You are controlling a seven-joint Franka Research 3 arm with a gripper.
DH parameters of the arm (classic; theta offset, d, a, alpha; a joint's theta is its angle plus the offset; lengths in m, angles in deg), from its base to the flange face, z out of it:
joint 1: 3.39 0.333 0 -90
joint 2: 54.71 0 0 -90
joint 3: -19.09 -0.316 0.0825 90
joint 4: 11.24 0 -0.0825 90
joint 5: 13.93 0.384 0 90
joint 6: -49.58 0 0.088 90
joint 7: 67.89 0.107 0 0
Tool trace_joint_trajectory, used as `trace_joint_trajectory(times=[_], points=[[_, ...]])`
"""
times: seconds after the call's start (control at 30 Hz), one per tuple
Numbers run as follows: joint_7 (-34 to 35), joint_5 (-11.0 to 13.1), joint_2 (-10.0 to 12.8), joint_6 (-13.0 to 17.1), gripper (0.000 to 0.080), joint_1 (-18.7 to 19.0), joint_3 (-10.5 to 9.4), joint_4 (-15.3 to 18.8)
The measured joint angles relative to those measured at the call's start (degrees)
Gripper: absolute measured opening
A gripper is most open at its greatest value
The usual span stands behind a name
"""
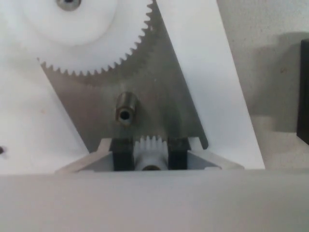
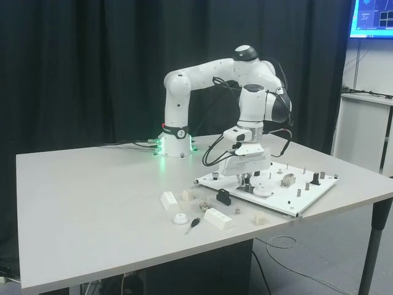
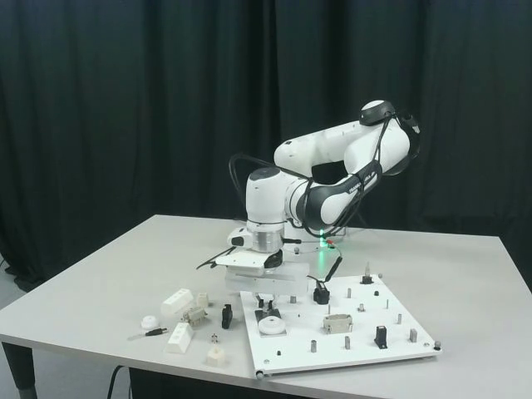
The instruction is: Remove small gear.
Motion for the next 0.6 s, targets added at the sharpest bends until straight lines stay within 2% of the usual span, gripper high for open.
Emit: trace_joint_trajectory(times=[0.43,0.6], points=[[-0.29,-0.04,0.00,0.00,0.0147,0.05,0.03,-0.01],[-2.37,-0.11,0.01,0.00,0.0147,0.07,0.03,-0.04]])
